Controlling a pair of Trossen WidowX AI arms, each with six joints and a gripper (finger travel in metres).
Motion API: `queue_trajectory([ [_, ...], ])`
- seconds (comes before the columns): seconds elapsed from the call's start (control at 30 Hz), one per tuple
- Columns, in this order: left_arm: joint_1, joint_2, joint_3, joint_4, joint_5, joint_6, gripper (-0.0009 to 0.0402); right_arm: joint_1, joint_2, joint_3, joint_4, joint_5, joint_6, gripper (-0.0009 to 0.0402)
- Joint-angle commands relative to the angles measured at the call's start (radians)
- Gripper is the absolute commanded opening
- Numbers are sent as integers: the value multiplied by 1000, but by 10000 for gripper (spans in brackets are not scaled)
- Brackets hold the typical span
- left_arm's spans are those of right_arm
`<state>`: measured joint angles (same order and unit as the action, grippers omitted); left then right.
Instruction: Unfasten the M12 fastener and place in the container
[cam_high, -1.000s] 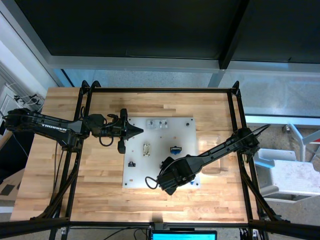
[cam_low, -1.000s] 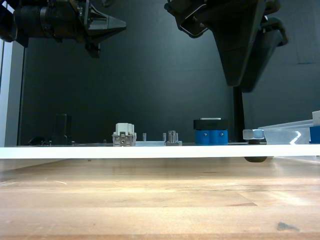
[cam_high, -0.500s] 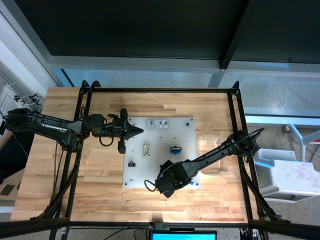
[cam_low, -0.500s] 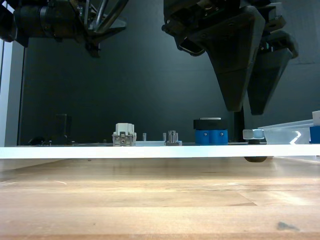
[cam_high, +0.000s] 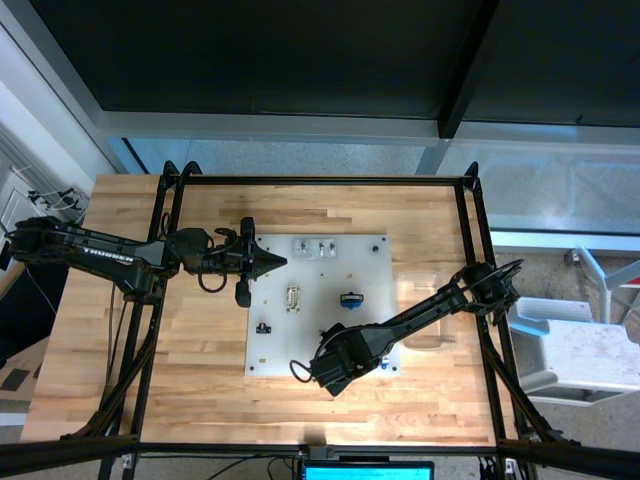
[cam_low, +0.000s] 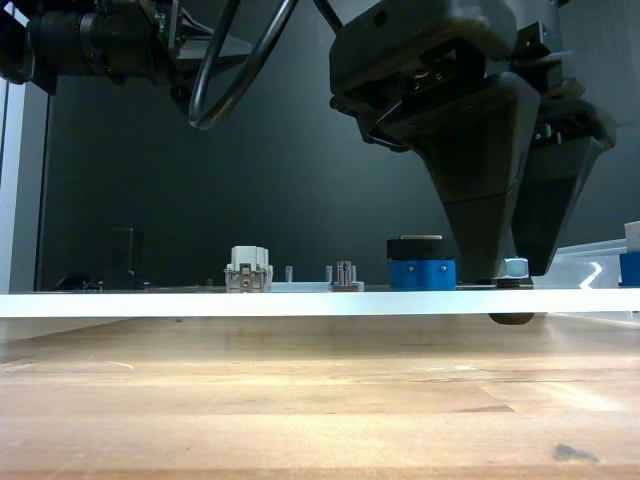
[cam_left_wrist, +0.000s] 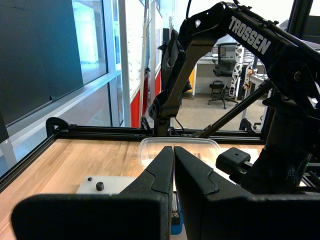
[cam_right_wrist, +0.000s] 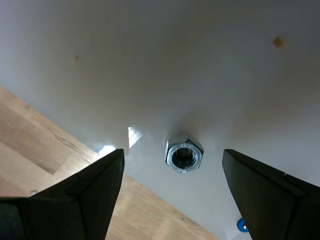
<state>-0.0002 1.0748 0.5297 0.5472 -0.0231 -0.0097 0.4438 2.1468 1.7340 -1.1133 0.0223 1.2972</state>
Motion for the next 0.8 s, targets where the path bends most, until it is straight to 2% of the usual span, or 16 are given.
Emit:
queue_trajectory([
  [0.03,0,0,0,0,0,0,0,-6,-1,-3,5,3,0,275],
  [0.23,0,0,0,0,0,0,0,-11,-1,-3,6,3,0,265],
  [0.53,0,0,0,0,0,0,0,-15,-1,-4,6,2,4,170],
  [0.8,0,0,0,0,0,0,0,-16,-1,-4,5,0,2,114],
])
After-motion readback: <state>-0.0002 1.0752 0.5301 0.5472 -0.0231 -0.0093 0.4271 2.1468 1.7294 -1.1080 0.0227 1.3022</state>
